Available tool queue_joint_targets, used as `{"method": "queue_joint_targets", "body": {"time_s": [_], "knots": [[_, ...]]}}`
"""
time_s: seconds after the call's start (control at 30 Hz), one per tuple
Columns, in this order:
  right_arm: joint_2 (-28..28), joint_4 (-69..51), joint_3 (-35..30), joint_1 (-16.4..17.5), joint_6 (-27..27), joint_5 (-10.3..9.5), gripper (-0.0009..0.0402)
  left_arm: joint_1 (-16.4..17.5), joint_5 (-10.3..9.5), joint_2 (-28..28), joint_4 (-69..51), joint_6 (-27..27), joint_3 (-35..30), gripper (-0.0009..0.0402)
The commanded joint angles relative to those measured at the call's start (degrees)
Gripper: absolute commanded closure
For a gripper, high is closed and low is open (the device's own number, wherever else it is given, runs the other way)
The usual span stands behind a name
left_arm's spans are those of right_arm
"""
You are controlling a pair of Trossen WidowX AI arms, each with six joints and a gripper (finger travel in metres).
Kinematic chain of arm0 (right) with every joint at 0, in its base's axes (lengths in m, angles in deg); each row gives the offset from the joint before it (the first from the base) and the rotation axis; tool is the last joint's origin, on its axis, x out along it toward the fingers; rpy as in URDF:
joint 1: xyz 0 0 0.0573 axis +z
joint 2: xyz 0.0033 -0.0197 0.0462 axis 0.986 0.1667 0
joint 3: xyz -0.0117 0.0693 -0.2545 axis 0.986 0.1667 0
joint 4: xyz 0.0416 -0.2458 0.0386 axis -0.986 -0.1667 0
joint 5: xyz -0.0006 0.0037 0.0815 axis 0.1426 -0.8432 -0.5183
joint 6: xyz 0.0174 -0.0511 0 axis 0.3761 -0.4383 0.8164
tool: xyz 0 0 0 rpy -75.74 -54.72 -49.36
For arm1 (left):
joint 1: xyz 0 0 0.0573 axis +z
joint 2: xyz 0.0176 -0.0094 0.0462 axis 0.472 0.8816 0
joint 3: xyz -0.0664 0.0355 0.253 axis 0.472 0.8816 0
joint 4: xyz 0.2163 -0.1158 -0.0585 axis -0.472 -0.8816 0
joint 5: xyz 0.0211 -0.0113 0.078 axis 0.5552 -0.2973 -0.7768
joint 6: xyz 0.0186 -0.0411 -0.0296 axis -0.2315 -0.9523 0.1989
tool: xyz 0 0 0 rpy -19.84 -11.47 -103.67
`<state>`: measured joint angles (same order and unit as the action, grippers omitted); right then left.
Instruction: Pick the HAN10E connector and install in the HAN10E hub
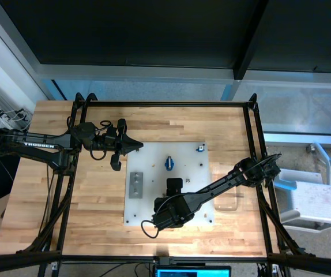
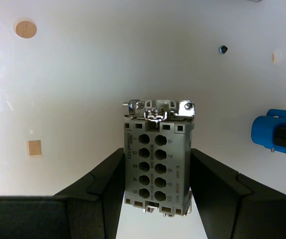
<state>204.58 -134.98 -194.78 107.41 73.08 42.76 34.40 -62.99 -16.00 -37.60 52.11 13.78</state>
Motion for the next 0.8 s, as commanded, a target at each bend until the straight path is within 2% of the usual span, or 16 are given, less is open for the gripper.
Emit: {"method": "queue_joint_targets", "body": {"time_s": [0.03, 0.23, 0.3, 0.37, 0.47, 0.57, 0.7, 0.8], "knots": [[-0.4, -0.2, -0.1, 0.0, -0.2, -0.09, 0.0312, 0.0, 0.02, 0.0, 0.0, 0.0, 0.0, 0.0393], [-2.4, -1.0, -0.1, 0.0, -0.5, -0.22, 0.0340, 0.0, 0.02, 0.0, 0.0, 0.0, 0.0, 0.0393], [-3.6, -1.4, -0.1, 0.0, -0.5, -1.05, 0.0346, 0.0, 0.02, 0.0, 0.0, 0.0, 0.0, 0.0393], [-4.7, -1.4, -0.1, -0.4, -1.3, -3.61, 0.0350, 0.0, 0.02, 0.0, 0.0, 0.0, 0.0, 0.0393], [-6.2, -1.4, -0.1, -1.4, -1.9, -9.38, 0.0353, 0.0, 0.02, 0.0, 0.0, 0.0, 0.0, 0.0393], [-7.6, -1.3, -0.1, -2.7, -1.8, -13.09, 0.0354, 0.0, 0.02, 0.0, 0.0, 0.0, 0.0, 0.0393], [-9.4, -0.5, -0.1, -4.3, -1.4, -15.72, 0.0354, 0.0, 0.02, 0.0, 0.0, 0.0, 0.0, 0.0393], [-10.3, 0.6, -0.1, -5.2, -1.0, -16.13, 0.0354, 0.0, 0.02, 0.0, 0.0, 0.0, 0.0, 0.0393]]}}
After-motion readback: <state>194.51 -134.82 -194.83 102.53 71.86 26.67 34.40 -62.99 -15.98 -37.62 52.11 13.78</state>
